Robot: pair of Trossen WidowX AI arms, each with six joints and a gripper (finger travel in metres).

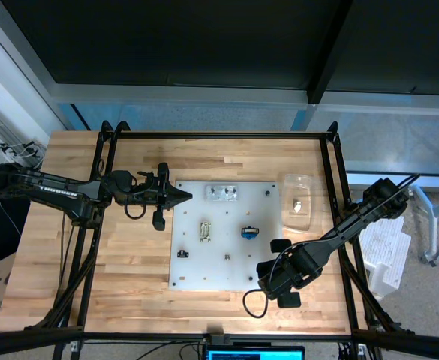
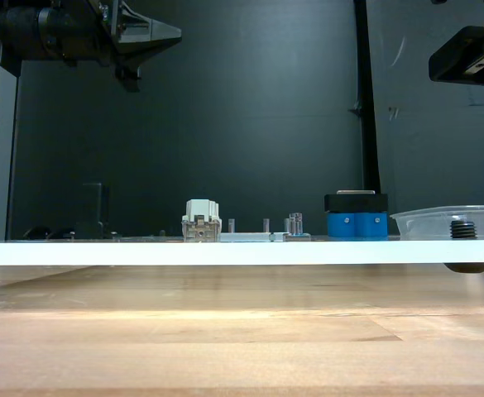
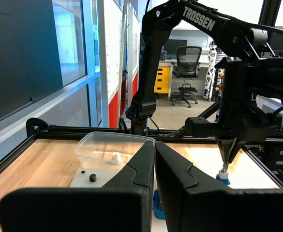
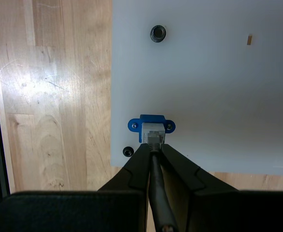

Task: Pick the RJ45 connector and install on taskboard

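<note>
While the right gripper (image 4: 154, 146) hangs over the near right corner of the board (image 4: 218, 96), its fingers are clamped on the black cable (image 4: 156, 193) just behind the connector (image 4: 154, 137). The plug nose sits against the blue socket (image 4: 151, 120), which is fixed close to the board's edge. Whether the plug has entered the socket or only touches its mouth cannot be told.

Step in hand, as judged: insertion. The pick looks done; seating is not confirmed. The next move likely calls for a short straight push along the plug's axis, square to the opening, with release only once the plug is home. A tilted plug would probably jam on the socket lip.

Left gripper (image 1: 180, 196) is high over the board's left edge, pointing inward, fingers closed on nothing.

View notes:
- **Right wrist view:** it alone shows plug-to-socket alignment.
- **High view:** it hides that socket under the arm and shows only another blue fitting (image 1: 250, 232) mid-board. It does give the layout: both arms, the board on the table (image 1: 91, 225), and a clear tray (image 1: 309, 180) just beside the board's right edge, toward the far end.
- **Left wrist view:** it catches the right gripper side-on, pale plug pointing down at the socket.
- **Low view:** it shows the left gripper well above the board, but not the plug.
</note>
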